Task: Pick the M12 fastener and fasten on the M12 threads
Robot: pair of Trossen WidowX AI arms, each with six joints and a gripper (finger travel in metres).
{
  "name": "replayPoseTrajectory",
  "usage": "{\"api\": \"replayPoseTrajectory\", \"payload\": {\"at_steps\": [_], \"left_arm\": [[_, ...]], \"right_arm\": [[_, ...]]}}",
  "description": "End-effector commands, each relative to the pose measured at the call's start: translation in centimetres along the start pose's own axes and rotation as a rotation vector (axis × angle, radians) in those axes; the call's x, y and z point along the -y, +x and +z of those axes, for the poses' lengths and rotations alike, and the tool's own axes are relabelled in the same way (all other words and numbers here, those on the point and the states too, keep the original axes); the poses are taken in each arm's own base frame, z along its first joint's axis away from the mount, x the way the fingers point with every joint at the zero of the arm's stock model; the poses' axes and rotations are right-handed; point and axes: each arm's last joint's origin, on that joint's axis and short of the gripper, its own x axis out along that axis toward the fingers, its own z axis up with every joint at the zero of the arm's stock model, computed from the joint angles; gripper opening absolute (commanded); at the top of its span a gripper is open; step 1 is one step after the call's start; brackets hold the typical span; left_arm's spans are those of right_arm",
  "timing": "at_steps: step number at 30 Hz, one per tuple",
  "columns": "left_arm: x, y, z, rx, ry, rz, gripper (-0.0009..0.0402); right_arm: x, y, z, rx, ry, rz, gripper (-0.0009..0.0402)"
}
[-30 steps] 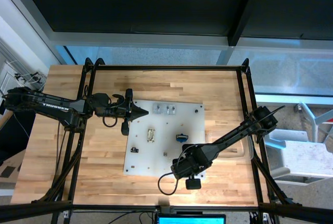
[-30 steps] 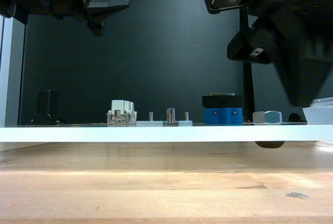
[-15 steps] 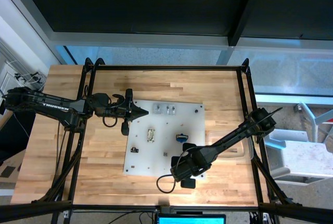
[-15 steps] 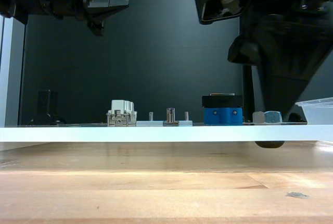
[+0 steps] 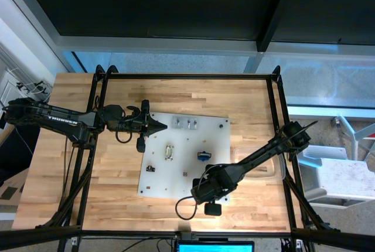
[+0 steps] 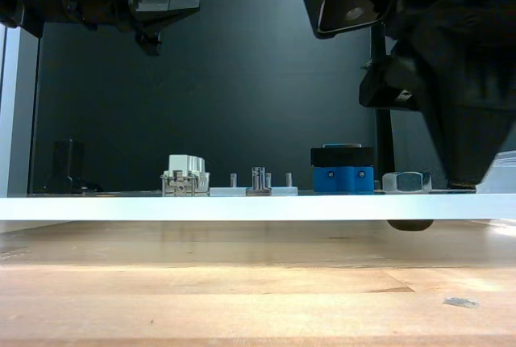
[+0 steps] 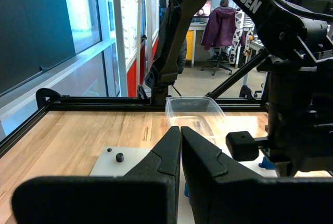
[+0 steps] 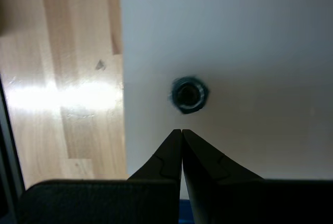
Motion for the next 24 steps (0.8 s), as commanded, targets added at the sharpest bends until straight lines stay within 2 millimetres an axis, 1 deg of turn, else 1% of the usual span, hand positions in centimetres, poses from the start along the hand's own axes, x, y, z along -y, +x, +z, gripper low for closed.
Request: {"api": "replayPoseTrajectory", "payload": {"at_steps": [1,5,10,19,24], "left_arm": [[0.0,0.0,0.0,0.000,0.000,0.000,0.0000],[0.0,0.0,0.0,0.000,0.000,0.000,0.0000],[0.0,0.0,0.0,0.000,0.000,0.000,0.0000],[0.0,0.0,0.0,0.000,0.000,0.000,0.0000],[0.0,0.0,0.0,0.000,0.000,0.000,0.0000]], "right_arm": [[0.0,-0.2,-0.1,0.000,-0.003,-0.003,0.0000],[0.0,-0.8,-0.1,0.015,-0.003,-0.003,0.0000],[0.1,-2.0,-0.2,0.025,-0.003,-0.001,0.0000],[0.2,-5.6,-0.5,0.105,-0.003,0.025,0.0000],[0.3,-6.7,-0.6,0.127,-0.003,0.041,0.0000]]}}
